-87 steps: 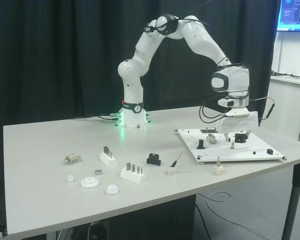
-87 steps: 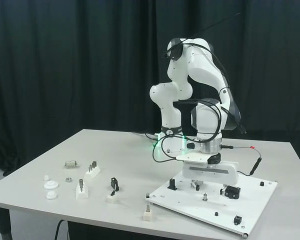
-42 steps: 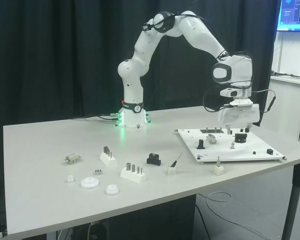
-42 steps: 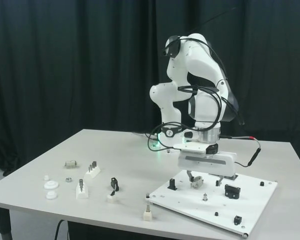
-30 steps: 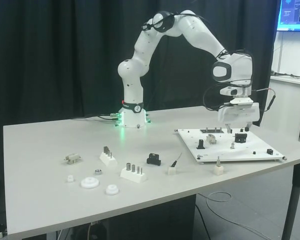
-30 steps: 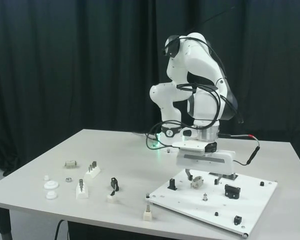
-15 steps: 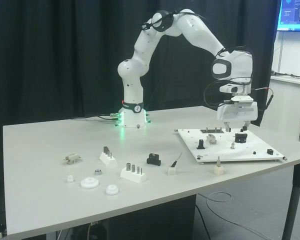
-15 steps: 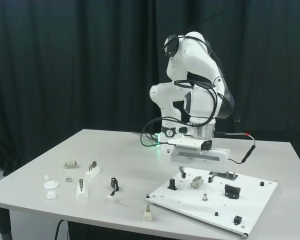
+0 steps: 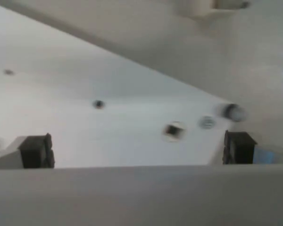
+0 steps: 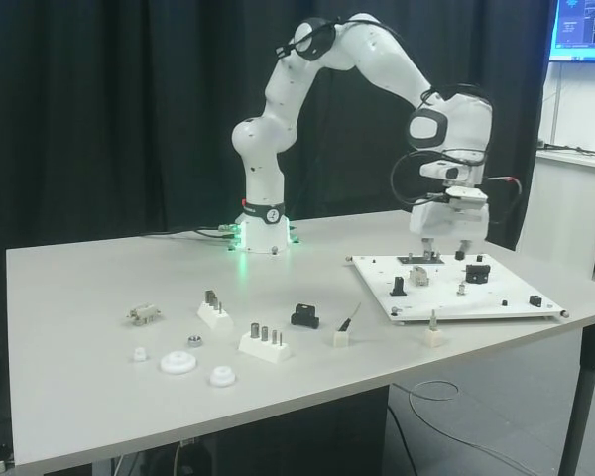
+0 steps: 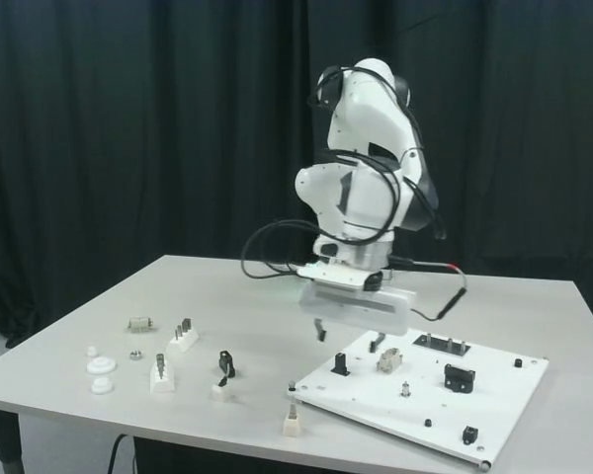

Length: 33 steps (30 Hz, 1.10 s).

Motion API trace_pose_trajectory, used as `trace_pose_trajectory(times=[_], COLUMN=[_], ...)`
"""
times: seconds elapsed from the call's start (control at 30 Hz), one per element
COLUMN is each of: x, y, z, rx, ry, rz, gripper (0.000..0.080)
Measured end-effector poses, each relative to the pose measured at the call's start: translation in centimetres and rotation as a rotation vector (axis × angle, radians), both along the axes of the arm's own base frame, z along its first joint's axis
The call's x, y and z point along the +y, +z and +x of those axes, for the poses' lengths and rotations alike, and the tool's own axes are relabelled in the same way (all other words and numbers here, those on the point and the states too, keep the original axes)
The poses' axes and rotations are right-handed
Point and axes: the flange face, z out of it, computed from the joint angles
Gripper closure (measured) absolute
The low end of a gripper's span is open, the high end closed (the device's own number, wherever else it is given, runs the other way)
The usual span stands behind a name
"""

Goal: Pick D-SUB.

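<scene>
A small grey metal connector, which looks like the D-SUB (image 10: pixel 144 314) (image 11: pixel 139 323), lies on the table far to the left, well away from the arm. My gripper (image 10: pixel 445 244) (image 11: pixel 348 338) hangs open and empty above the white board's (image 10: pixel 496 297) (image 11: pixel 494 400) edge nearest the arm's base. In the wrist view the gripper (image 9: pixel 137 149) shows two black fingertips (image 9: pixel 35 150) spread wide over the white board (image 9: pixel 108 70), with nothing between them. The connector does not appear in the wrist view.
On the board stand a grey part (image 11: pixel 387 360), black blocks (image 11: pixel 460 376) and small pegs. On the table left of the board sit white peg holders (image 10: pixel 265 342) (image 10: pixel 214 309), a black clip (image 10: pixel 303 316), white gears (image 10: pixel 178 363) and a nut (image 10: pixel 192 340).
The gripper has risen off the board and swung left toward the arm's base side, turning as it went. It stays open and empty.
</scene>
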Motion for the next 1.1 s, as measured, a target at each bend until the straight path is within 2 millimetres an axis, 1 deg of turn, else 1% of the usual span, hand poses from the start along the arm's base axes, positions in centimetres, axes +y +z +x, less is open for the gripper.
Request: trace_pose_trajectory(times=[0.23, 0.5, 0.87, 1.1], x=[-4.2, -9.4, -16.3, -20.2], y=[0.4, 0.3, -0.7, -1.7], z=[0.4, 0.5, -0.2, -1.1], rx=[0.044, 0.087, 0.125, 0.129], ry=[0.101, 0.211, 0.281, 0.300], rz=[-0.021, -0.023, -0.017, -0.015], gripper=[0.0003, 0.0003, 0.0003, 0.0003])
